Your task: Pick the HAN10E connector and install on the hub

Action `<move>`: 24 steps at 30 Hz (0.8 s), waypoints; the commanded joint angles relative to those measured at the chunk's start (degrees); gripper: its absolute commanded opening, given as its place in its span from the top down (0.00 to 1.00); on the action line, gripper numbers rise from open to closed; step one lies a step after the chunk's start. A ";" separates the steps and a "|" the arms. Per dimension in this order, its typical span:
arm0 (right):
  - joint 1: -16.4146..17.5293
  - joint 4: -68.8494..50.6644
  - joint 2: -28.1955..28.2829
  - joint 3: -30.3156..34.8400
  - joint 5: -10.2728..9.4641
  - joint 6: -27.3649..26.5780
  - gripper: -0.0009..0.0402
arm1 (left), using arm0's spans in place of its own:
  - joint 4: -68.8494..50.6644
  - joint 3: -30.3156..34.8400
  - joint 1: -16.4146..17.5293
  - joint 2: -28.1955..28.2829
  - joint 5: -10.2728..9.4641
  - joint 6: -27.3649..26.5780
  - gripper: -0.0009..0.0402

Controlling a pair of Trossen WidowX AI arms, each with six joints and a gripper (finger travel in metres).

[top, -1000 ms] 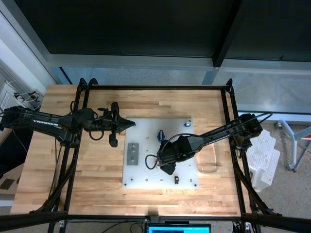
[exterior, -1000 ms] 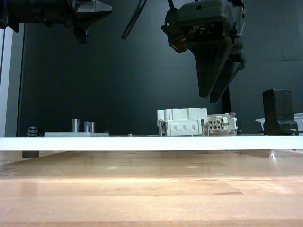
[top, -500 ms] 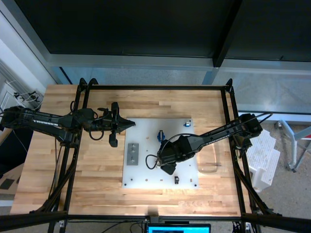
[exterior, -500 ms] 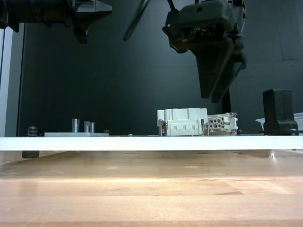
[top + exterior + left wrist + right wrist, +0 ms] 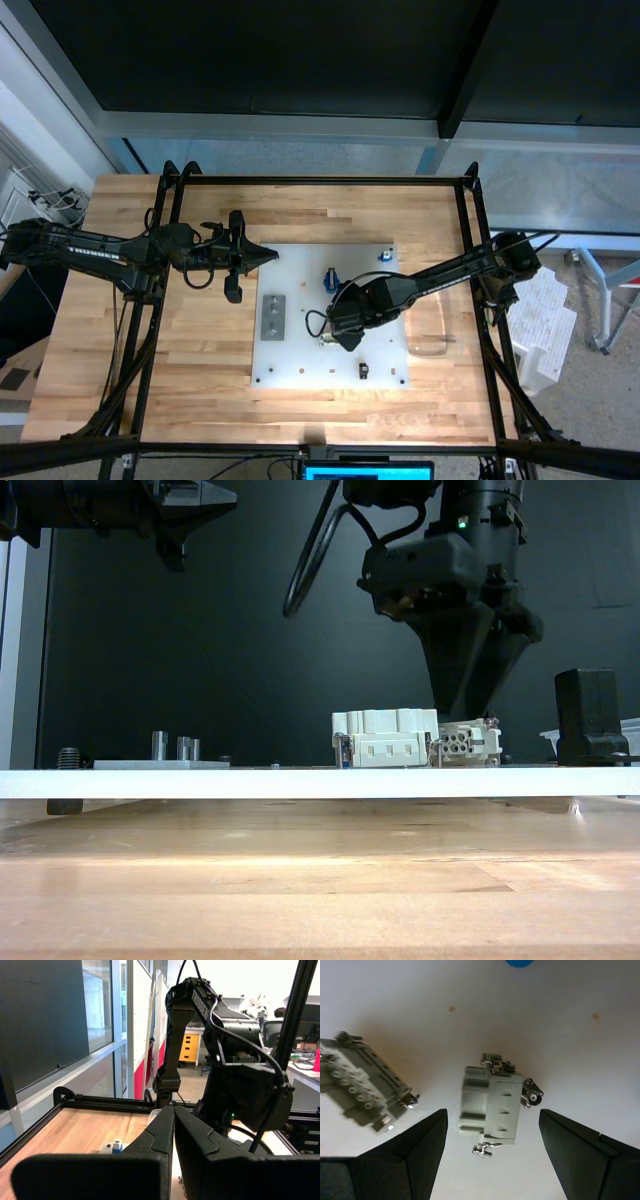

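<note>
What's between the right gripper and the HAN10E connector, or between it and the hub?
Nothing visible. The right gripper hangs open over the HAN10E connector, its fingers straddling it. Only bare white board separates connector and hub. The left gripper is shut, raised near the board's far left corner.

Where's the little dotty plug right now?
The HAN10E connector lies on the white board, just right of the hub in the low view, under the open fingers of the right gripper. The left gripper hovers over the board's far left corner.
</note>
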 commanded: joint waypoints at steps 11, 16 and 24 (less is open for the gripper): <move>0.46 3.67 0.92 -3.96 -0.57 -0.33 0.36 | 0.00 0.02 0.02 0.00 0.02 0.02 0.98; 0.46 3.82 0.92 -4.28 -0.50 -1.53 0.38 | 0.00 0.02 0.02 0.00 0.02 0.02 0.98; 0.46 4.61 0.90 -5.05 -0.66 -3.85 0.49 | 0.00 0.02 0.02 0.00 0.04 0.02 0.98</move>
